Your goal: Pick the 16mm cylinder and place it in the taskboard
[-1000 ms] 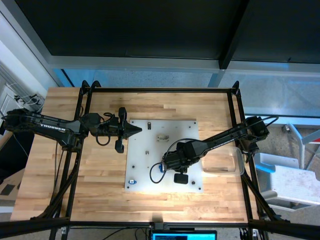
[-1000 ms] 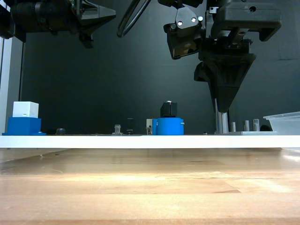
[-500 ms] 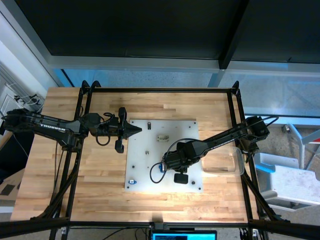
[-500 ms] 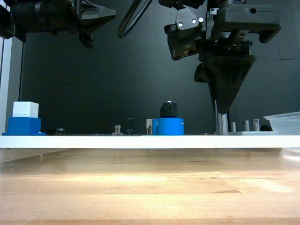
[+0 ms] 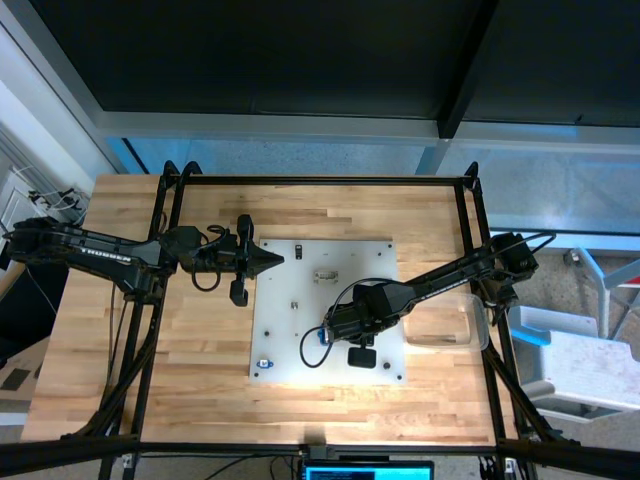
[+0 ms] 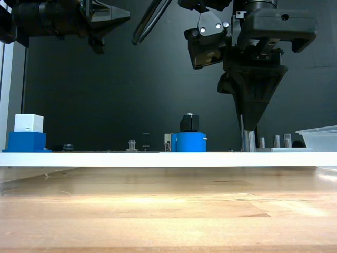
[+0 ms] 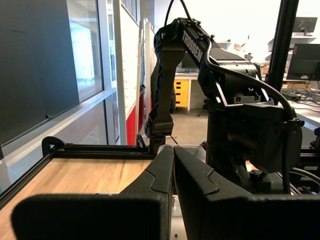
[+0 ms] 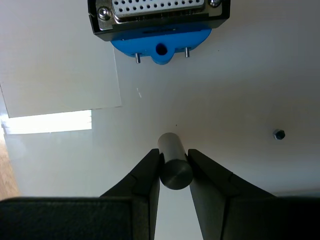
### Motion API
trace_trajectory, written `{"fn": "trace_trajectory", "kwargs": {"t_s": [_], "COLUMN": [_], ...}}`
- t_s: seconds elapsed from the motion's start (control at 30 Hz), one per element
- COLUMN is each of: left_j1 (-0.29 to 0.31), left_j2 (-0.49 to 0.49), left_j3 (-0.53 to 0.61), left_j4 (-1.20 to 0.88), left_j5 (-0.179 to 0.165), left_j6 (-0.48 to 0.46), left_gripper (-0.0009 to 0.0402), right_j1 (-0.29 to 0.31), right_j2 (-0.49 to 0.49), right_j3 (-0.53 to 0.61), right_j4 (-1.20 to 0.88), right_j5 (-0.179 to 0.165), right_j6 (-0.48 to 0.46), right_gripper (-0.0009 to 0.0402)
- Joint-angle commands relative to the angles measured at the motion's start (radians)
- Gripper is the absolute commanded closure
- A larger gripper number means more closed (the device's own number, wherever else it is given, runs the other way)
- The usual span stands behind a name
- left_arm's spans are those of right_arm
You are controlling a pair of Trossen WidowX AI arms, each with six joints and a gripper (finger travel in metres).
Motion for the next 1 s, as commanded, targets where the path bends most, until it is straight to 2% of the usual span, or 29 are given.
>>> {"fn": "trace_trajectory", "kwargs": {"t_s": [0.03,1.0], "left_j1": [0.000,0.000], "left_j2": [0.000,0.000], "left_j3": [0.000,0.000], "left_j4": [0.000,0.000], "left_j5": [0.000,0.000], "left_j6": [0.000,0.000], "left_gripper": [0.0393,0.0393], "right_j1": [0.000,0.001], "right_j2": [-0.001,-0.001], "right_j3": [-0.005,-0.081], "right_j4": [0.008,0.093], "right_j5": [0.003,-0.005], "right_j6": [0.001,-0.003], "right_gripper": [0.0389,0.0389]}}
